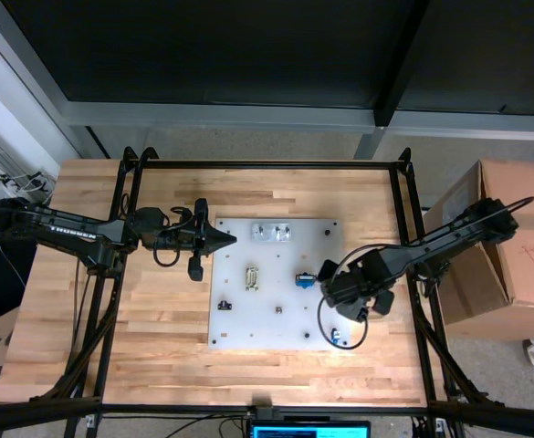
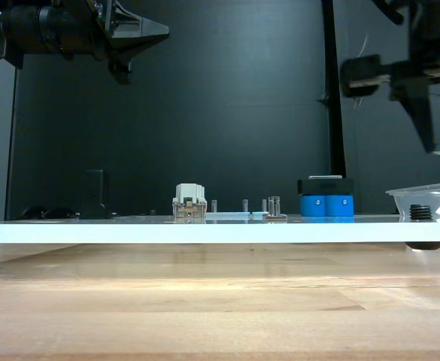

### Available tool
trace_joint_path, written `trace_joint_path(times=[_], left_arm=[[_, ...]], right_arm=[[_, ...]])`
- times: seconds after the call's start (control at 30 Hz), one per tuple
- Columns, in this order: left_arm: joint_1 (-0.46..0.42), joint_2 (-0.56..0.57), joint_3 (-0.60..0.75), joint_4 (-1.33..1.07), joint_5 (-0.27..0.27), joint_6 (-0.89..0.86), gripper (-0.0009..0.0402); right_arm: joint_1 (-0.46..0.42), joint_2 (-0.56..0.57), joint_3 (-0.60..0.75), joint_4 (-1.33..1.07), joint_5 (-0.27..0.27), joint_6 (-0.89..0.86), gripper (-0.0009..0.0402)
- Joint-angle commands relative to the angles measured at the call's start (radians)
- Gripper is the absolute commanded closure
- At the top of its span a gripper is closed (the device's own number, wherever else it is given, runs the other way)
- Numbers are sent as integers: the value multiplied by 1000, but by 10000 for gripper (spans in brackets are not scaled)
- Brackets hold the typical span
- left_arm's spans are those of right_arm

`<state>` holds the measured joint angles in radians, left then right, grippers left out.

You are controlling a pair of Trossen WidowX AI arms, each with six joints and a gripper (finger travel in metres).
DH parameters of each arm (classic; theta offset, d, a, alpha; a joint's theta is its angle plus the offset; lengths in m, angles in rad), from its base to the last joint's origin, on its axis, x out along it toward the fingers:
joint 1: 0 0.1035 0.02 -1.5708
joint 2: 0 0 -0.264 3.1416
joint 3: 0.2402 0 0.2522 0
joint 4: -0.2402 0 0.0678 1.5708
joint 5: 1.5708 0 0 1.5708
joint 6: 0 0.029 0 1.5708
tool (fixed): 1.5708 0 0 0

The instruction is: Pick the M12 nut and place it on its threads and fasten

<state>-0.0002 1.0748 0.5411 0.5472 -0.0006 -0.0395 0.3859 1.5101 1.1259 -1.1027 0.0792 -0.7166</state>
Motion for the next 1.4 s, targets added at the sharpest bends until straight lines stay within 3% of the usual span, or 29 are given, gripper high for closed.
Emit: trace_joint_path(times=[0.03, 0.4, 0.8, 1.4], left_arm=[[0, 0, 0, 0, 0, 0, 393], [0, 0, 0, 0, 0, 0, 393], [0, 0, 0, 0, 0, 0, 393], [0, 0, 0, 0, 0, 0, 393]], right_arm=[[15, 61, 75, 2, -1, -6, 394], [77, 258, 275, 4, -1, -7, 394], [81, 475, 496, -7, 0, -6, 393], [87, 528, 474, 0, -2, 3, 393]])
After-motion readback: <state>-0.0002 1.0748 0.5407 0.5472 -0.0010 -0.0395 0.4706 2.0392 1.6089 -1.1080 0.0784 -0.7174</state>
